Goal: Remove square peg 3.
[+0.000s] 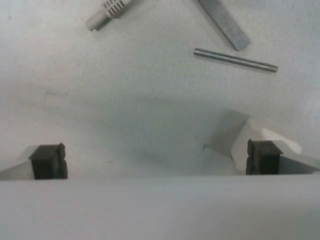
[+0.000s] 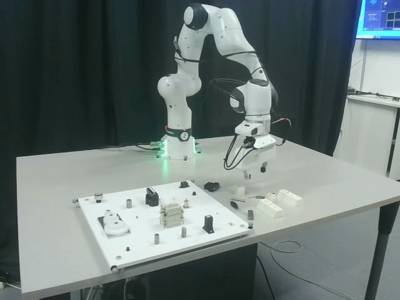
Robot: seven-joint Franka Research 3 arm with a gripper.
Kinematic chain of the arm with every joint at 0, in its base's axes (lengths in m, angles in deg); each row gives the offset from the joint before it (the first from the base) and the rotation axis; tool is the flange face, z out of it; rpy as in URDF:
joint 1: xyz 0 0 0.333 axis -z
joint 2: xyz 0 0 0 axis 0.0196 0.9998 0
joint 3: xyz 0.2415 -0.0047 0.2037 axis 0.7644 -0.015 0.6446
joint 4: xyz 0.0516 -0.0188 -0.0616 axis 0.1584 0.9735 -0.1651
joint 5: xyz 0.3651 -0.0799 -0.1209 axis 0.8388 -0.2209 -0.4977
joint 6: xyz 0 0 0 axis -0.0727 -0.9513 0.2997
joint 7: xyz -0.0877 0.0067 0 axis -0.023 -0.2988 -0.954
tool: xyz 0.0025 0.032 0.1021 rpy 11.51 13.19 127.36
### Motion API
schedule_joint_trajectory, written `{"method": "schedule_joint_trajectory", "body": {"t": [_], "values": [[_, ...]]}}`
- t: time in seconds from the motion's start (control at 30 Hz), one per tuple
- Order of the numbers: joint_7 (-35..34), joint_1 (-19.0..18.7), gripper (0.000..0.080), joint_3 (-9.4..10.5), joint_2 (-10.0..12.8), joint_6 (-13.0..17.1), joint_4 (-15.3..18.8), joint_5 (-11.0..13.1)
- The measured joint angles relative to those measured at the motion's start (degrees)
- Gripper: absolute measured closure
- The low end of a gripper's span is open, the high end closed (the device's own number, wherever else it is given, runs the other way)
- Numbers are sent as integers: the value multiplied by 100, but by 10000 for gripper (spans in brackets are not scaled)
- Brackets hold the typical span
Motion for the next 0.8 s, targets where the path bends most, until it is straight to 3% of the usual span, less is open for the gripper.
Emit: {"method": "schedule_joint_trajectory", "body": {"t": [0.8], "values": [[151, 24, 3, -200, 0, 194, -13, -9]]}}
